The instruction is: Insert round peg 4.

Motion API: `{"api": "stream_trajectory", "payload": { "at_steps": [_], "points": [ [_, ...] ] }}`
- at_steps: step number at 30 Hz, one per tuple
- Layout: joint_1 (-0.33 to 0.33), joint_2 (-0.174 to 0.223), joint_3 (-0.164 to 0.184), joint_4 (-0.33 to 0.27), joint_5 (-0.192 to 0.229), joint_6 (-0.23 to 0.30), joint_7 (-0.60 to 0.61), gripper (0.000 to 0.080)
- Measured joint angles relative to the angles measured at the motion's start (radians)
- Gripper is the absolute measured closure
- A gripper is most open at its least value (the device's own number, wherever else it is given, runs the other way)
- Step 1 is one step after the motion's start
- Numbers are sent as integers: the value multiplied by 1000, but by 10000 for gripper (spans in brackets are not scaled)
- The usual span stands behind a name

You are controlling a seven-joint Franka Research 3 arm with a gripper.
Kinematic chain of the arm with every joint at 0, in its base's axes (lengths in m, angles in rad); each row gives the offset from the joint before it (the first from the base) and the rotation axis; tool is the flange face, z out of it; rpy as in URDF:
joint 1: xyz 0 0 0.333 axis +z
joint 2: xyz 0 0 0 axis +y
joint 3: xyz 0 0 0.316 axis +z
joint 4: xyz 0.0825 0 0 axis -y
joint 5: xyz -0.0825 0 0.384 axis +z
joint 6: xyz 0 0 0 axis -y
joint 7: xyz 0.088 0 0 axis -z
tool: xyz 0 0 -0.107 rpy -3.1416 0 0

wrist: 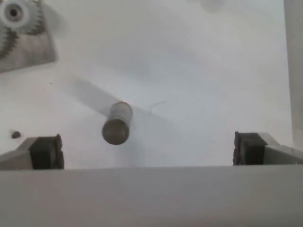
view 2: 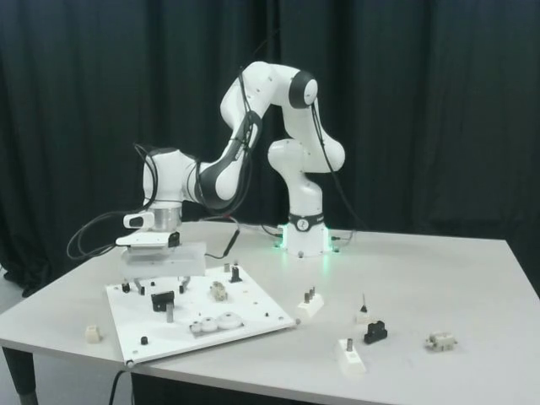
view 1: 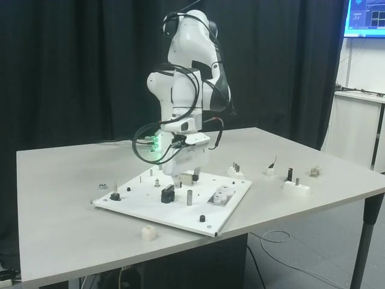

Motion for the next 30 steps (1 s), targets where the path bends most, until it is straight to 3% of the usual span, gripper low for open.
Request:
{"api": "stream_trajectory", "payload": {
  "at_steps": [14, 30],
  "points": [
    [-3, 53, -6, 4, 4, 59, 44, 3],
    [-3, 83, -6, 13, 14, 98, 60, 3]
  ]
}}
